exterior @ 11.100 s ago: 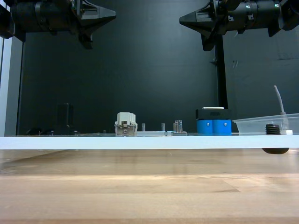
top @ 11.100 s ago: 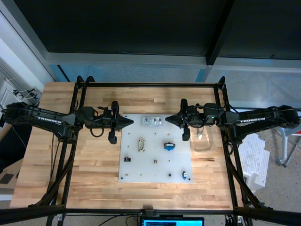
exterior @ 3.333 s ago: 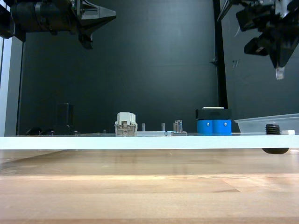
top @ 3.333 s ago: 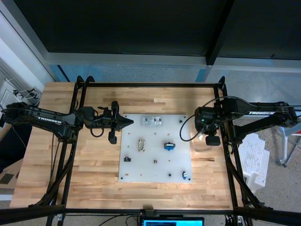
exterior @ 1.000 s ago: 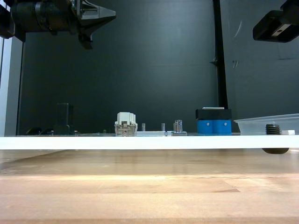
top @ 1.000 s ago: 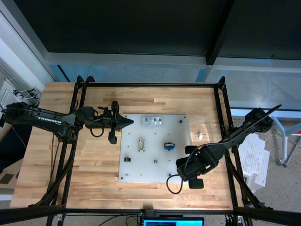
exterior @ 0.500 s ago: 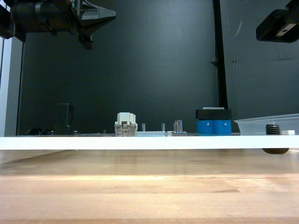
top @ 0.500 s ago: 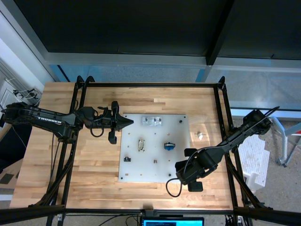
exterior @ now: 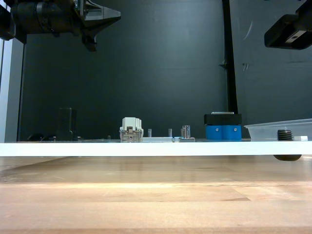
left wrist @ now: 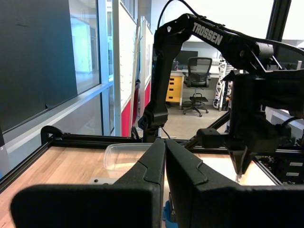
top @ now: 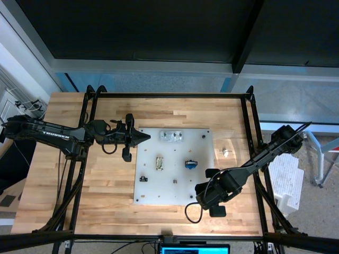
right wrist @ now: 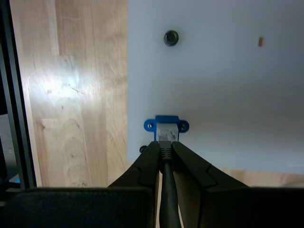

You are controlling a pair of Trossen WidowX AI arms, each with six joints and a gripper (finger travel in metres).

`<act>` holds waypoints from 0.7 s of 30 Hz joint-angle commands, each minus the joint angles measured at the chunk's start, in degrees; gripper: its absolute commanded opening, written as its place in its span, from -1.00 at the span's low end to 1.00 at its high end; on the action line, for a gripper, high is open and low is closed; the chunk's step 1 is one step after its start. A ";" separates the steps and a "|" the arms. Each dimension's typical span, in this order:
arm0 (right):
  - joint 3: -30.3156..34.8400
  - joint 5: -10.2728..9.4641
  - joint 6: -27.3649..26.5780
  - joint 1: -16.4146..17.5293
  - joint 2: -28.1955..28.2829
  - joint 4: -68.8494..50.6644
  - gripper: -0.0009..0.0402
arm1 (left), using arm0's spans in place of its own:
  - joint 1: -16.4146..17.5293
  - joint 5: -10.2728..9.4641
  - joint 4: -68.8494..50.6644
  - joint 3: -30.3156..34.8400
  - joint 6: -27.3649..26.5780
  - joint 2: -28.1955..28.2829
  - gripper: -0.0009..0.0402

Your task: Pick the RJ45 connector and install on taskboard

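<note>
The taskboard (top: 175, 174) is a white square plate in the middle of the table. In the right wrist view my right gripper (right wrist: 165, 145) is shut on the RJ45 connector (right wrist: 165, 138), whose dark cable (right wrist: 166, 199) runs back between the fingers. The plug's tip sits right over a small blue socket mount (right wrist: 166, 125) near the board's edge; I cannot tell if they touch. From above, my right gripper (top: 205, 198) hovers at the board's near right corner and hides that mount. My left gripper (top: 142, 137) hangs shut above the board's far left edge, holding nothing.
A clear plastic tray (top: 228, 157) lies right of the board, with a small white piece in it. On the board stand a beige connector block (exterior: 131, 130), a blue block (exterior: 223, 131) and a black screw (right wrist: 171, 37). A black frame surrounds the table.
My right arm has crept slightly left and toward the near edge with the connector still held. The left arm has not moved.
</note>
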 commanded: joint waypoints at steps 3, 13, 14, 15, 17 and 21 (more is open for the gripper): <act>-0.15 -0.02 -0.26 0.00 0.13 -0.24 -0.96 | 0.00 0.02 0.02 0.02 0.02 0.00 -0.96; -0.48 0.04 -0.15 0.02 0.11 -0.70 -0.96 | 0.00 0.02 0.00 0.02 0.02 0.00 -0.96; -0.48 0.07 -0.15 0.00 0.11 -0.52 -0.96 | 0.00 0.02 0.02 0.02 0.02 0.00 -0.96; -0.48 0.09 -0.15 0.02 0.11 -0.42 -0.96 | 0.00 0.02 0.02 0.02 0.02 0.02 -0.96; -0.50 0.09 -0.15 0.02 0.11 -0.42 -0.96 | 0.00 0.02 0.02 0.02 0.02 0.00 -0.96; -0.87 0.09 -0.15 0.04 0.11 -0.20 -0.96 | 0.00 0.02 0.02 0.02 0.02 0.00 -0.96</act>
